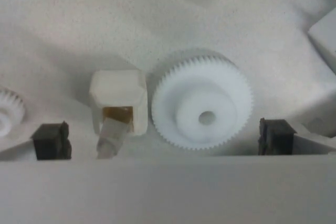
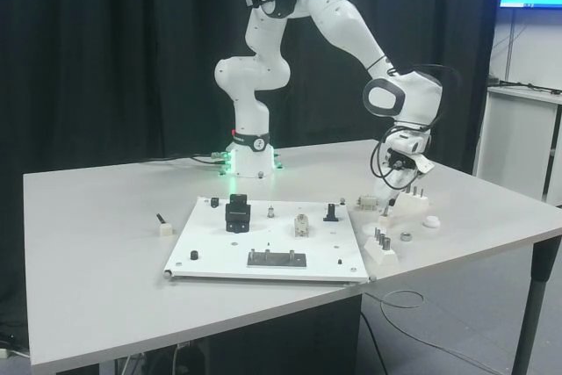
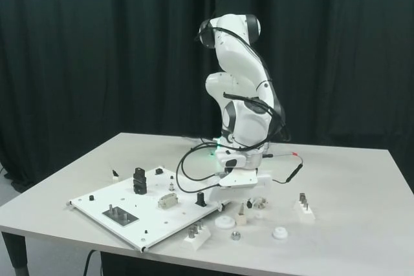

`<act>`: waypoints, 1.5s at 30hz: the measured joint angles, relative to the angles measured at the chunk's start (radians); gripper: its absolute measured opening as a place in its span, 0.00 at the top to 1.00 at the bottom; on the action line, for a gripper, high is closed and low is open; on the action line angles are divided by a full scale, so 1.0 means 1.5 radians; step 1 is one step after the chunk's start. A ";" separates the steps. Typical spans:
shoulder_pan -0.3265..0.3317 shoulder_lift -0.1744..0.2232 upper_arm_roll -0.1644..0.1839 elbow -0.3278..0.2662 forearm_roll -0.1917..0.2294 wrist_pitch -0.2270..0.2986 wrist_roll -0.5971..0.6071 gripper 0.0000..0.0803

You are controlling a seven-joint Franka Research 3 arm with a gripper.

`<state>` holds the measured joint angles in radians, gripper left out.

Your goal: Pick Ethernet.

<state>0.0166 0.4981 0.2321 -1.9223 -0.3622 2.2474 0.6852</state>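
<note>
My white arm (image 2: 329, 24) reaches out over the grey table (image 2: 88, 217), past the edge of the flat white assembly board (image 2: 219, 256) with its small black fixtures. My gripper (image 1: 163, 140) hangs low over the loose parts beside that board, its two black fingertips (image 1: 51, 141) spread wide apart and holding nothing. Between them on the table lie a large white toothed gear (image 1: 202, 103) and, just beside it, the small white Ethernet plug (image 1: 118, 106), its clear latch tab towards my wrist.

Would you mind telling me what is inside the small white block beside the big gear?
The white block holds a clear plug in its opening; deeper inside is hidden.
</note>
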 joint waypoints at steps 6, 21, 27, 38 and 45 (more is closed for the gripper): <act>0.001 0.006 0.000 0.000 0.002 0.001 0.007 0.00; 0.004 0.011 0.000 0.000 0.002 0.003 0.024 0.00; 0.004 0.011 0.000 0.000 0.002 0.004 0.034 0.03; 0.004 0.012 0.000 0.000 0.002 0.004 0.035 0.25; 0.005 0.013 0.001 0.001 0.002 0.005 0.035 0.71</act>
<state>0.0244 0.5181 0.2333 -1.9202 -0.3588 2.2556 0.7371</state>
